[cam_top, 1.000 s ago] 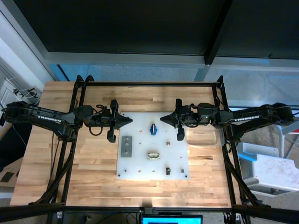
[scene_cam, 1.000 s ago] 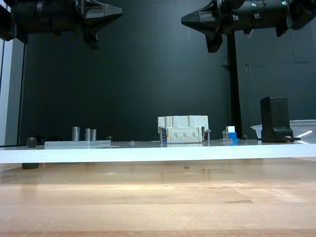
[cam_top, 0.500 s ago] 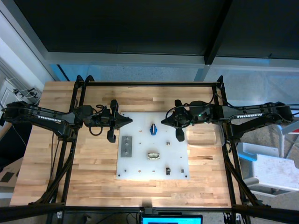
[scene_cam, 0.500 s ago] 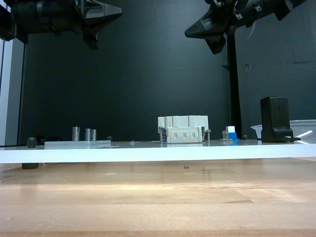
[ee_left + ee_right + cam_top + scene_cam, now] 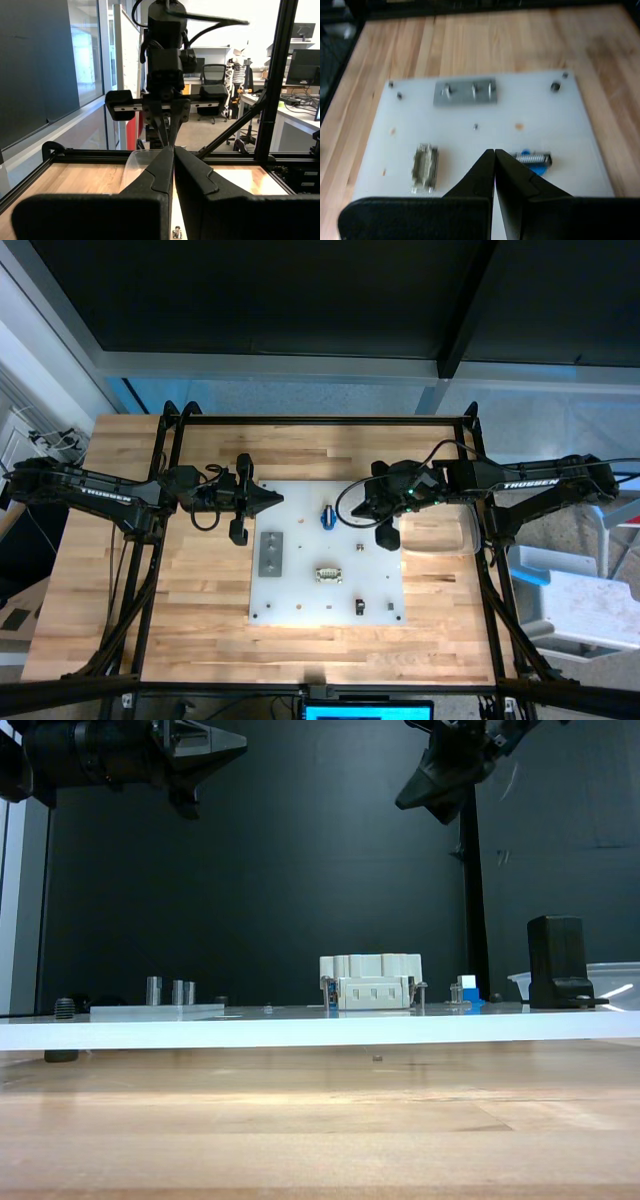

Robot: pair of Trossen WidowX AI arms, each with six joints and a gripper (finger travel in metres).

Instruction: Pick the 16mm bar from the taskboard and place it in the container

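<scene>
Above the taskboard (image 5: 300, 590) near the blue knob (image 5: 327, 517), the right hand (image 5: 350, 510) is hovering with fingers pressed together, holding nothing. The bars (image 5: 474, 89) are standing close together in the grey block (image 5: 271, 552). I cannot tell which one is 16mm, so a wrong pick is threatening. The left hand (image 5: 280, 498), also closed, is hanging just beyond that block and narrowing the room there. The container (image 5: 468, 535) is lying just beside the board's right edge.

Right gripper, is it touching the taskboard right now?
Apart. The low view shows the right gripper high above the taskboard, with a wide gap between them. The left gripper hangs high near its left edge.
</scene>
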